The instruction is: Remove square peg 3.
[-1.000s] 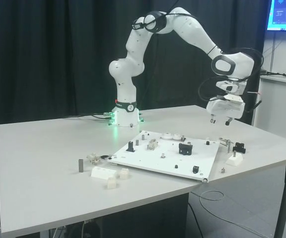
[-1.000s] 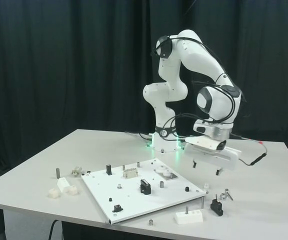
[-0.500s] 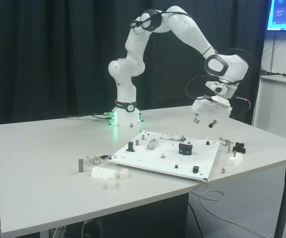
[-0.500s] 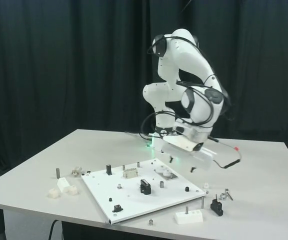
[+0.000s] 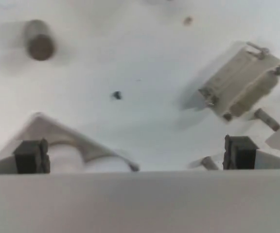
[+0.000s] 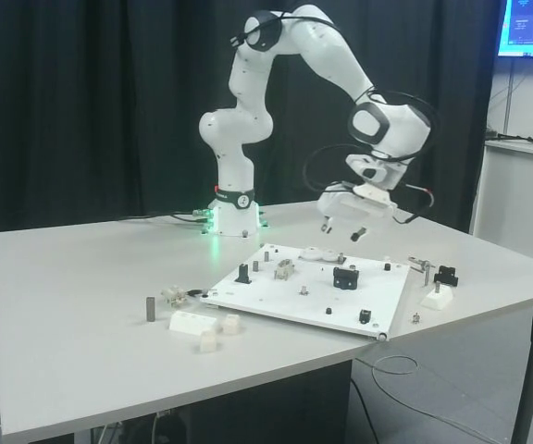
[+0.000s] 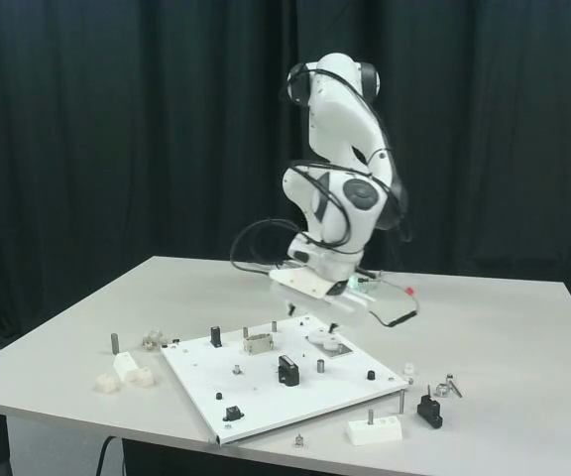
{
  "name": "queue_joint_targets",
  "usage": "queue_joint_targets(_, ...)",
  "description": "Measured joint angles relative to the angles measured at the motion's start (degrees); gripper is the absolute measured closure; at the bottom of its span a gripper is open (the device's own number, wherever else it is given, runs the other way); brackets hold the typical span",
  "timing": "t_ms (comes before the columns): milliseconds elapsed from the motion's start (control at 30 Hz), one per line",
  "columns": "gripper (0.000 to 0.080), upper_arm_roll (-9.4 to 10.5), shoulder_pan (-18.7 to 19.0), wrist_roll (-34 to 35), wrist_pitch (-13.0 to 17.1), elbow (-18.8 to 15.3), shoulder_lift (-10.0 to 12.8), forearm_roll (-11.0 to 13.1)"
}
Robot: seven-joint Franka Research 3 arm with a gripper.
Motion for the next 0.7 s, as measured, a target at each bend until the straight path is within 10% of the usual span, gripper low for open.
queue_joint_targets(700,0.0003,-0.19,-9.6,-14.35,5.44,-6.71,-4.42,-3.54)
